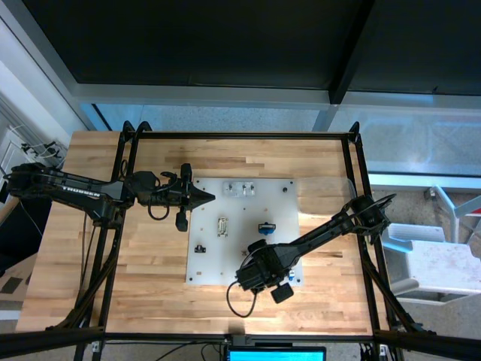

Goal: Unfasten the M12 fastener and place in the container

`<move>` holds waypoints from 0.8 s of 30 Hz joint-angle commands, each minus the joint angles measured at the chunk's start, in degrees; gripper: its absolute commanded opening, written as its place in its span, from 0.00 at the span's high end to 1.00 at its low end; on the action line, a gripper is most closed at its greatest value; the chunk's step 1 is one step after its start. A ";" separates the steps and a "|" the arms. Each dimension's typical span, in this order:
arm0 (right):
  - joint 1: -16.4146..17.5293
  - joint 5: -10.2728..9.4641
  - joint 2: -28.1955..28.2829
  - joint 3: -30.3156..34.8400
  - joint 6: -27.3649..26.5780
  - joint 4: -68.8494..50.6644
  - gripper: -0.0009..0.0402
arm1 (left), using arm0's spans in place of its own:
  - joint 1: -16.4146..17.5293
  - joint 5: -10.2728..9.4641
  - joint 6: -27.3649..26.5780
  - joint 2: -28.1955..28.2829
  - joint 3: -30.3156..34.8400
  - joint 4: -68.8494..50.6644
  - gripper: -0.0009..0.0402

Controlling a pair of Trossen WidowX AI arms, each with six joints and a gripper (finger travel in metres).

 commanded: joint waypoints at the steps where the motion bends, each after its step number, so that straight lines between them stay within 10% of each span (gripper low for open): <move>1: 0.02 0.02 0.02 0.02 -8.28 -0.04 0.98 | 0.00 0.02 0.02 0.00 0.00 0.02 0.98; 14: -0.11 0.04 -0.04 0.02 -43.71 -0.63 0.98 | 0.00 0.02 0.02 0.00 0.00 0.02 0.98; 24: -0.11 0.07 -0.04 0.02 -49.99 -0.66 0.98 | 0.00 0.02 0.02 0.00 0.00 0.02 0.98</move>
